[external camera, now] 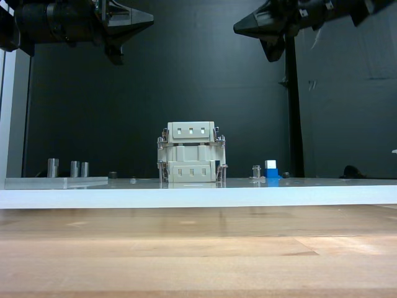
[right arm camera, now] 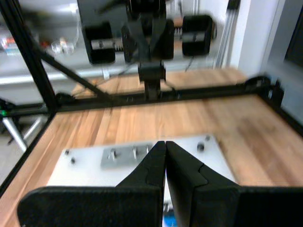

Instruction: Remove the HAN10-E connector and place it in the container

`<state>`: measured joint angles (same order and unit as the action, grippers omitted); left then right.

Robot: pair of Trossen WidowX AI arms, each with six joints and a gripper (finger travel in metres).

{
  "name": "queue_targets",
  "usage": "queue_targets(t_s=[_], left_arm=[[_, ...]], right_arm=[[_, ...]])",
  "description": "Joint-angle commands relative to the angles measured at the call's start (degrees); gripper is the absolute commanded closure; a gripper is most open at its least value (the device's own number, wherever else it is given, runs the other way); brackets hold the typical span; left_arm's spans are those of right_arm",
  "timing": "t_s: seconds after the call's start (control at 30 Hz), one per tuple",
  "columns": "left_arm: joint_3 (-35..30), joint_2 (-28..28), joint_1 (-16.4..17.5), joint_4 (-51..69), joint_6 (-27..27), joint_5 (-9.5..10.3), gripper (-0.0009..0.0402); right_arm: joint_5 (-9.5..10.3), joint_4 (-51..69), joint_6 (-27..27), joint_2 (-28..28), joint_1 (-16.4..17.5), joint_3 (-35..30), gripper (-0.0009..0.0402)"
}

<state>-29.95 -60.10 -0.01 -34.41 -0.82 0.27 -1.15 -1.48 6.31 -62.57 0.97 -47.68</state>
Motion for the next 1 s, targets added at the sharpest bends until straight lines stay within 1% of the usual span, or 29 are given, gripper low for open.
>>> queue_targets(t_s=[0.03, 0.1, 0.27, 0.37, 0.5, 0.6, 0.77, 1.0], left_arm=[[0.0, 0.0, 0.0, 0.0, 0.02, -0.02, 0.0393], [0.0, 0.0, 0.02, 0.0, 0.02, -0.02, 0.0393], [0.0, 0.0, 0.0, 0.0, 0.02, -0.02, 0.0393], [0.0, 0.0, 0.0, 0.0, 0.02, -0.02, 0.0393], [0.0, 0.0, 0.0, 0.0, 0.02, -0.02, 0.0393], [0.0, 0.0, 0.0, 0.0, 0.02, -0.02, 0.0393], [0.0, 0.0, 0.02, 0.0, 0.02, -0.02, 0.0393], [0.0, 0.0, 0.02, 0.0, 0.02, -0.02, 0.0393]], right_arm=[[1.6, 9.66, 0.33, -2.58, 0.22, -6.23, 0.0393], [2.8, 15.26, 0.31, -4.48, 0.44, -10.29, 0.0393], [2.8, 26.67, -0.04, -10.14, 1.55, -19.61, 0.0393], [2.69, 33.51, -1.2, -13.68, 2.64, -25.09, 0.0393], [2.67, 40.92, -1.27, -18.4, 3.96, -31.82, 0.0393], [2.19, 45.94, -1.36, -21.88, 5.05, -36.65, 0.0393], [2.19, 52.33, -1.38, -27.36, 6.51, -43.52, 0.0393], [2.14, 59.45, -1.27, -33.59, 7.5, -50.93, 0.0393]])
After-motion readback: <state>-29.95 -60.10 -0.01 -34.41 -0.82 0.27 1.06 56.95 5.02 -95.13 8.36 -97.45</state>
